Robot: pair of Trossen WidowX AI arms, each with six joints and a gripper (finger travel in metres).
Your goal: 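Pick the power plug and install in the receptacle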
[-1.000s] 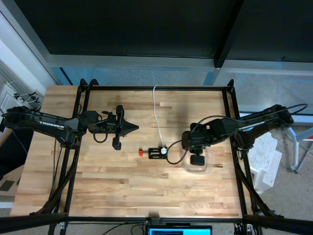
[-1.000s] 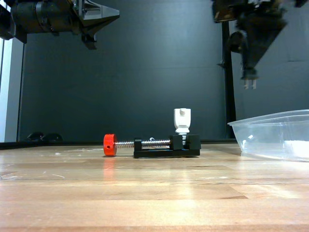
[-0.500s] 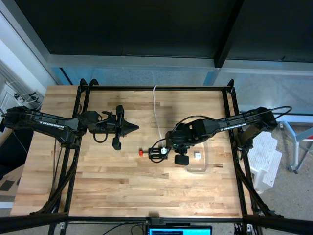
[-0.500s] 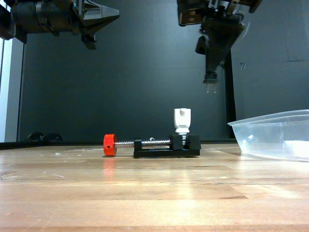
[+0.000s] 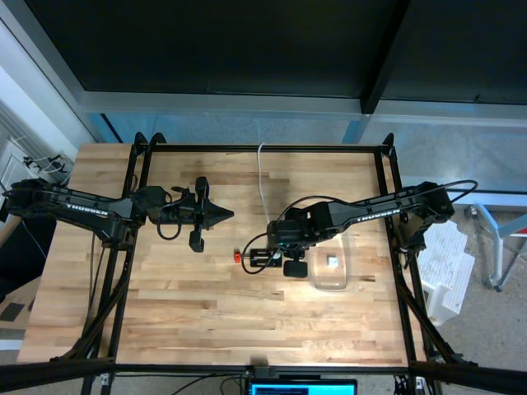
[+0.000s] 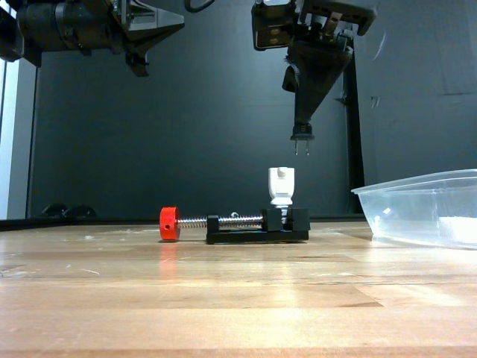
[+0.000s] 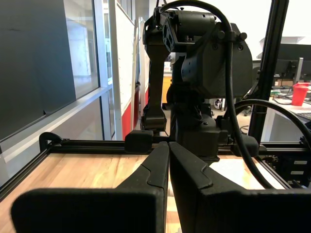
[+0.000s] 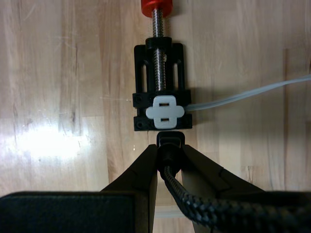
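Our right gripper (image 6: 302,121), jaws clenched on the power plug (image 6: 301,136), now hangs almost above the receptacle (image 6: 281,185), clear of the tray (image 6: 417,212). The left gripper (image 5: 221,216) waits aloft, jaws closed.

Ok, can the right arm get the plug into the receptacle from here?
Probably yes: the right gripper holds the power plug above the receptacle, slightly offset, with nothing between. The left gripper sits shut, far left.

Matte black left gripper (image 7: 168,144) and right gripper (image 6: 301,128) (wedge-shaped fingers (image 7: 190,171)), looped black cables (image 7: 227,58).
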